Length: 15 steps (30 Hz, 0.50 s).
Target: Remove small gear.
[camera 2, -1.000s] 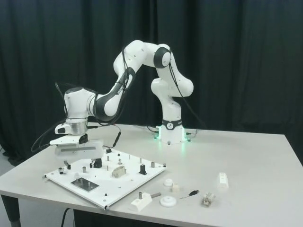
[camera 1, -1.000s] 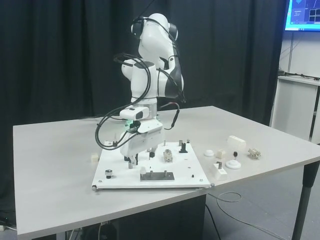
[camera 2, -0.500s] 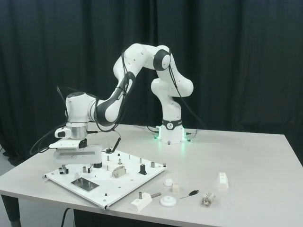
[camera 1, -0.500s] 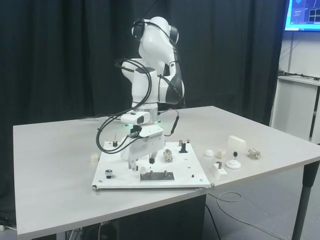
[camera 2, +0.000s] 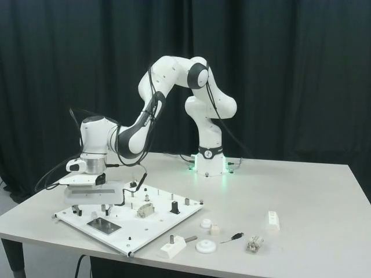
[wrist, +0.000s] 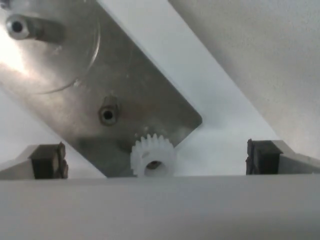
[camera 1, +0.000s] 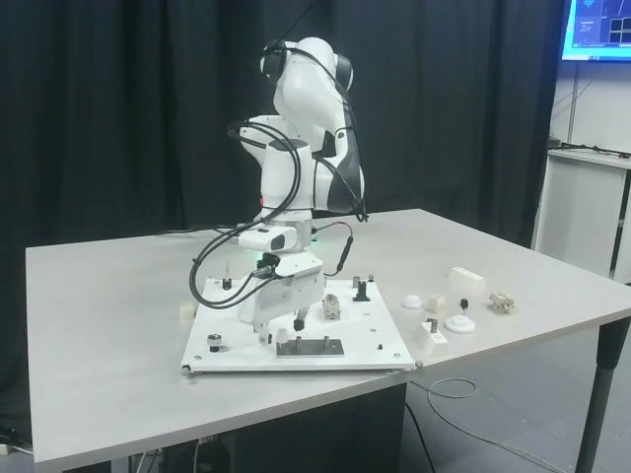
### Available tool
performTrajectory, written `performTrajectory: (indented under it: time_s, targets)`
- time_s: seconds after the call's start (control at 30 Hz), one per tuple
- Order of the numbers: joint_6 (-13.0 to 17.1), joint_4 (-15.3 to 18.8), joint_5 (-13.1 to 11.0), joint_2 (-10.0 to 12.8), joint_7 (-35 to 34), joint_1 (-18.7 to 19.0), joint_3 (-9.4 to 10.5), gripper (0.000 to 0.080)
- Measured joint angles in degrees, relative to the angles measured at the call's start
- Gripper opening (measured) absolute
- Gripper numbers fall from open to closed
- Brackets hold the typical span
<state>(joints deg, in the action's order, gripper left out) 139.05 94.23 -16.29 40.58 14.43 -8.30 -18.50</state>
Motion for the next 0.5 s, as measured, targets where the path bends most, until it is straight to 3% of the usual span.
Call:
performTrajectory:
  time_s: [0.5]
  targets:
    - [0.0, -0.74, 0.0, 1.09, 0.0, -0.18, -0.11, 0.08]
